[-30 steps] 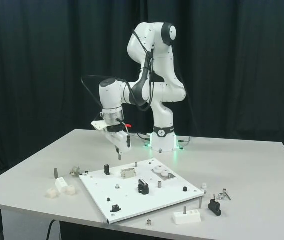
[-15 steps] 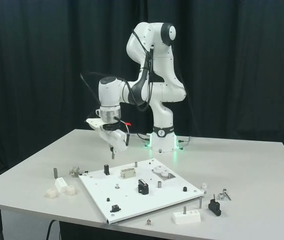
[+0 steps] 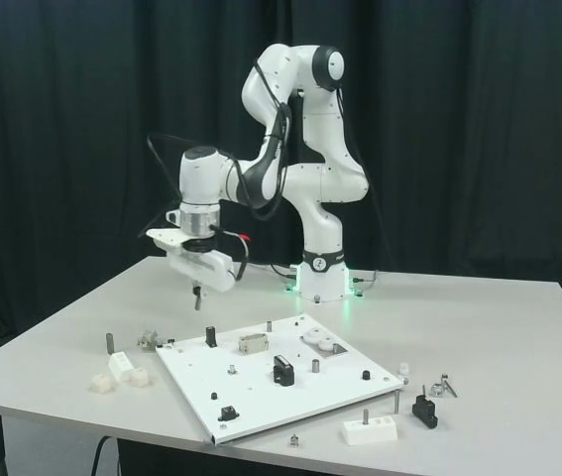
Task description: Place square peg 3.
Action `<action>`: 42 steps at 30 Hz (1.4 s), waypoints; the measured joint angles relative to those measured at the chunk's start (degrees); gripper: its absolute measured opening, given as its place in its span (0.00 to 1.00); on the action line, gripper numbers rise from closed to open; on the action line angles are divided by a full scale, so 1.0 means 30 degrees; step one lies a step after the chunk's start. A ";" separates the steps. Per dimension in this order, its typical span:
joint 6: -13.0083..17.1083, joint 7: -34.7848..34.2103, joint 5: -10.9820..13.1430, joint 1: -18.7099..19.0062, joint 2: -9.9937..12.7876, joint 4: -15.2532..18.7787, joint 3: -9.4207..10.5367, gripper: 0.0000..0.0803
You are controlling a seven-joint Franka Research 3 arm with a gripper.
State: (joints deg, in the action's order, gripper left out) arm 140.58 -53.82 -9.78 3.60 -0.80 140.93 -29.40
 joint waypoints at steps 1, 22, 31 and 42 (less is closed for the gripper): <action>0.0158 0.0654 0.0000 -0.0051 0.0045 -0.0011 -0.0155 0.14; 0.3235 1.5406 0.3211 -0.1086 0.2384 -0.0124 -0.2204 0.14; 0.3758 1.9668 0.6006 -0.1089 0.4041 -0.0347 -0.2111 0.14; 0.3893 2.0300 0.6973 -0.1005 0.5161 -0.0616 -0.1905 0.14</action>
